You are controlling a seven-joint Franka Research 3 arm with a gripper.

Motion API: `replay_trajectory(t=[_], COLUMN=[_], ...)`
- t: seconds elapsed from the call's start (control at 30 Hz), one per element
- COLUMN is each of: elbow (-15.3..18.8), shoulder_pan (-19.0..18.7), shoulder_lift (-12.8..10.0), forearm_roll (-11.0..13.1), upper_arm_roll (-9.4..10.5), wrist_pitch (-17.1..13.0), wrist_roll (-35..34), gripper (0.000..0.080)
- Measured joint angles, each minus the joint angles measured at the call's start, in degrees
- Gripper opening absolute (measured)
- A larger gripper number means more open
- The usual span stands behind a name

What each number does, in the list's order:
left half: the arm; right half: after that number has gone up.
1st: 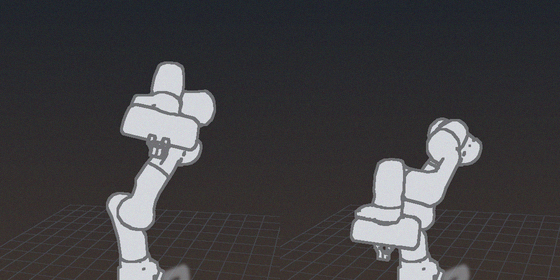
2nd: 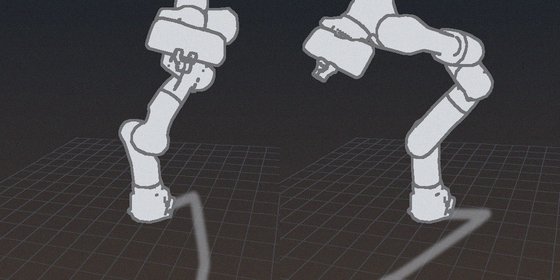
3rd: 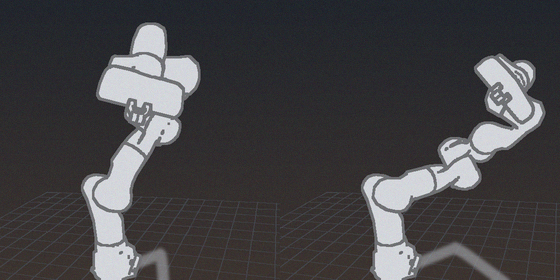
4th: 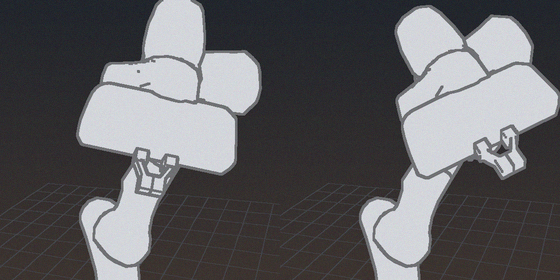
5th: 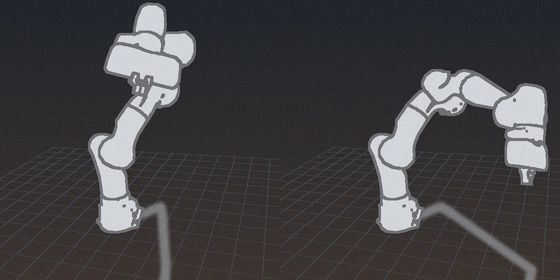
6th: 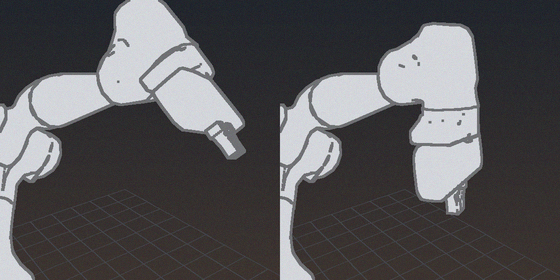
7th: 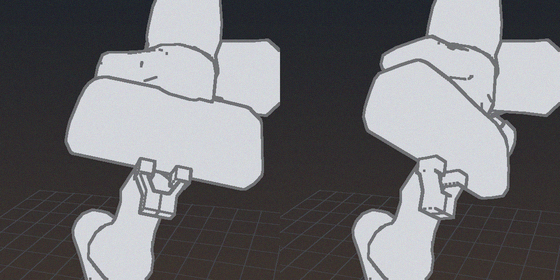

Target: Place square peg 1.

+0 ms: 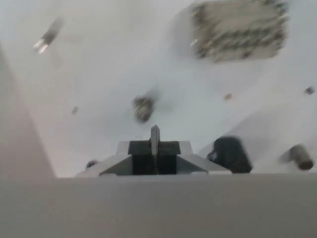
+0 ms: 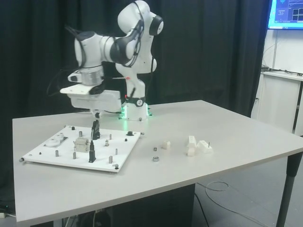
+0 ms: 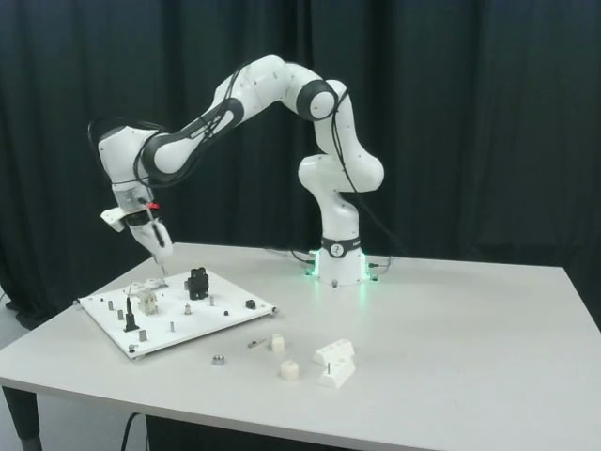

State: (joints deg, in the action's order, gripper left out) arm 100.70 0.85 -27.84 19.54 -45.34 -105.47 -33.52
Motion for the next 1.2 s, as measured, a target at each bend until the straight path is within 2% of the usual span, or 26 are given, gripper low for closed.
replay_trajectory(t=[0.2,0.37,0.5,0.87,1.2], elbow=[-0.06,-0.05,-0.05,-0.05,0.11], shoulder_pan=[-4.20,-7.30,-9.23,-14.88,-21.27], shoulder_lift=[1.09,1.89,2.90,6.73,7.81], forearm_roll=[-2.06,-2.20,-2.20,-2.52,-3.14], upper_arm_roll=[0.05,0.66,2.25,8.23,12.00], wrist_pitch=[4.14,6.13,6.67,6.99,6.54], wrist_roll=[-0.04,-1.17,-2.97,-10.54,-14.35], gripper=[0.0021,0.0021,0.0021,0.0021,0.0021])
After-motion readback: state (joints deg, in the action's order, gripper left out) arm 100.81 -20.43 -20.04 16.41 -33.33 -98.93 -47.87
